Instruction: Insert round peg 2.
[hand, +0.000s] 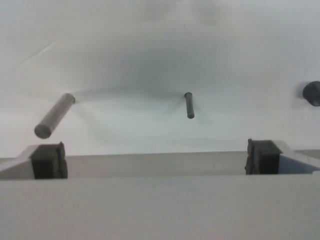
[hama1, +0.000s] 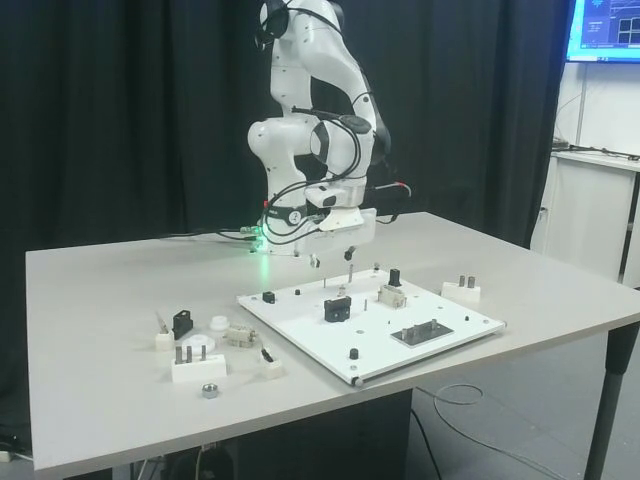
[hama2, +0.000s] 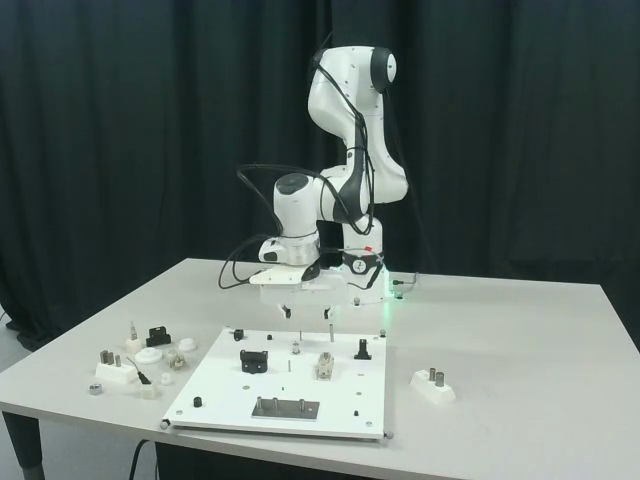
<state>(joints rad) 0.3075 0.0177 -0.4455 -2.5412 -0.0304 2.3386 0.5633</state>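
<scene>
My gripper (hand: 155, 159) is open, with nothing between its black fingertips (hand: 48, 161). It hangs a little above the far part of the white board (hama1: 445, 312), as the first room view (hama1: 332, 258) and the second room view (hama2: 307, 312) both show. Under it in the wrist view a thick grey round peg (hand: 55, 115) and a thin grey pin (hand: 189, 105) stand upright on the white board (hand: 150, 45). The second room view has the peg (hama2: 297, 348) and the pin (hama2: 288, 365) just in front of the gripper. Two more grey pegs stand in a small white holder (hama2: 432, 385) beside the board.
The board also carries black fixtures (hama1: 337, 309), a grey plate with posts (hama1: 417, 333) and a small connector block (hama1: 390, 295). Left of the board lie a white block with pegs (hama1: 190, 362), a black part (hama1: 182, 323), a nut (hama1: 210, 390) and other small parts.
</scene>
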